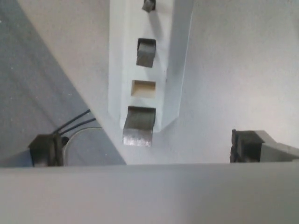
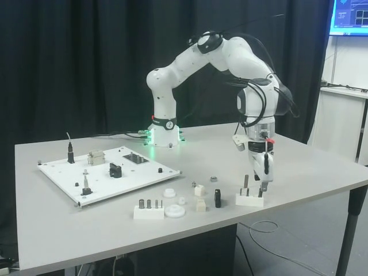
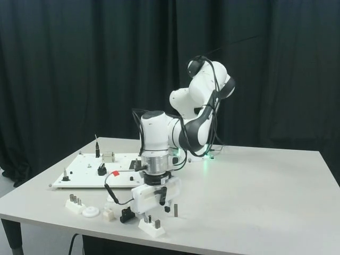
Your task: Pick square peg 4.
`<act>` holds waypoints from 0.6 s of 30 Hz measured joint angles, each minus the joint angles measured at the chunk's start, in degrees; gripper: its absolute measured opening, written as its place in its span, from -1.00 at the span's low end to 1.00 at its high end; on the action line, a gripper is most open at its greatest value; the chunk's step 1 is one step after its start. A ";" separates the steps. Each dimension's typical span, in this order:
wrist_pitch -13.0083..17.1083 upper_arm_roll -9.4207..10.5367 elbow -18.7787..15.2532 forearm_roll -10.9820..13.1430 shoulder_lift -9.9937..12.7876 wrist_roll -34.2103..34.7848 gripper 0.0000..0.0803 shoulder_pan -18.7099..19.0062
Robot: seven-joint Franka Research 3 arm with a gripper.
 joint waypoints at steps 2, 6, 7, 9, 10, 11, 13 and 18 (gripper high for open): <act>0.64 0.00 -0.52 0.26 0.04 -0.06 0.99 0.30; 1.87 0.00 -1.39 0.92 0.18 -0.31 0.99 0.80; 2.18 0.00 -1.52 1.15 0.27 -0.40 0.99 0.89; 2.53 0.00 -1.67 1.53 0.48 -0.59 0.99 1.02; 2.67 -0.01 -1.70 1.61 0.60 -0.65 0.99 1.07; 2.80 -0.01 -1.72 1.64 0.71 -0.68 0.99 1.11; 3.06 -0.01 -1.78 1.69 0.91 -0.70 0.99 1.19; 3.67 -0.01 -1.98 2.01 1.31 -1.17 0.99 1.39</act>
